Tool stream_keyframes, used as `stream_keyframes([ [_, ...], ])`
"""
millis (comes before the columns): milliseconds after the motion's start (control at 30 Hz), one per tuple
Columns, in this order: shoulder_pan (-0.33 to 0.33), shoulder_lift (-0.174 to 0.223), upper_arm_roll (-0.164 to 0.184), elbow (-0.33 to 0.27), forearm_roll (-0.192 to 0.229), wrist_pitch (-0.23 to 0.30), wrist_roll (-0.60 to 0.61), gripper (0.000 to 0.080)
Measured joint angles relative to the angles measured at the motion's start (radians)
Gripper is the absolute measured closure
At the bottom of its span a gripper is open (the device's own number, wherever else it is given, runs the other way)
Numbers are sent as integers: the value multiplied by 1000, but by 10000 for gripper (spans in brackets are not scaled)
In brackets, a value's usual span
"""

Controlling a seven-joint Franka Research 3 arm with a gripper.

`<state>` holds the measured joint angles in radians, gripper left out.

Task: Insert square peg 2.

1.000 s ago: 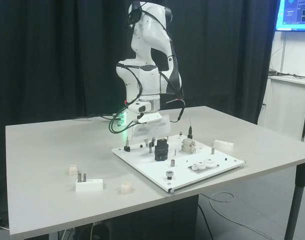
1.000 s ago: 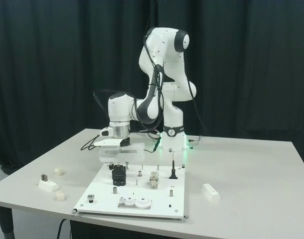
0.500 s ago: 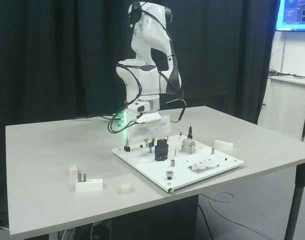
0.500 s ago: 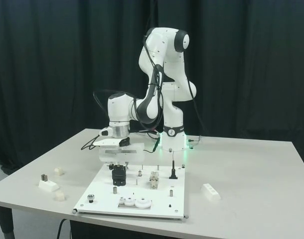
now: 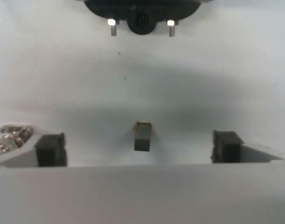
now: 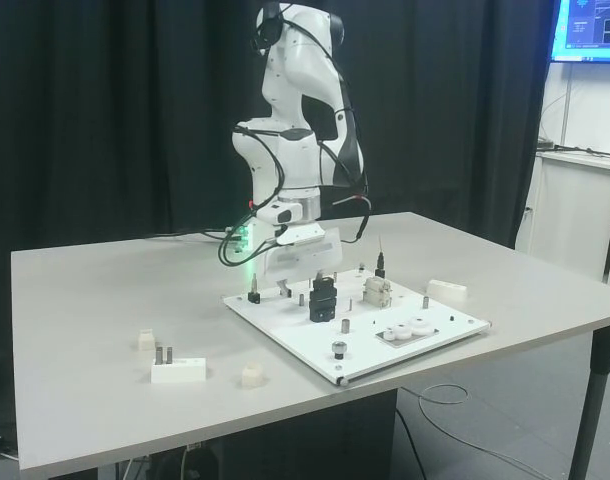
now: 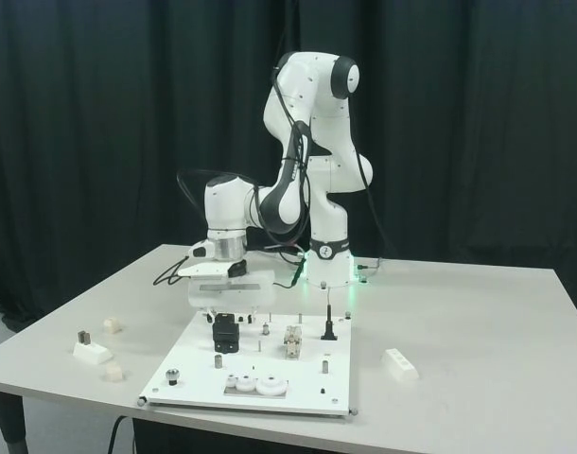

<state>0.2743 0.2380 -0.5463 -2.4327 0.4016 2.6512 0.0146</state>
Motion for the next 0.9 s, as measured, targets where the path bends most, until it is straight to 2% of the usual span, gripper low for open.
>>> stream_keyframes([
  [133,1,-5,0,4,0,-10,-1,168],
  [167,1,-7,0,5,0,-12,-1,44],
  [433,0,-28,-4,6,0,-21,1,44],
  [467,0,-32,-5,6,0,-24,2,5],
  [500,0,-36,-7,6,0,-27,4,5],
  [900,-3,-76,-45,11,0,-77,50,3],
])
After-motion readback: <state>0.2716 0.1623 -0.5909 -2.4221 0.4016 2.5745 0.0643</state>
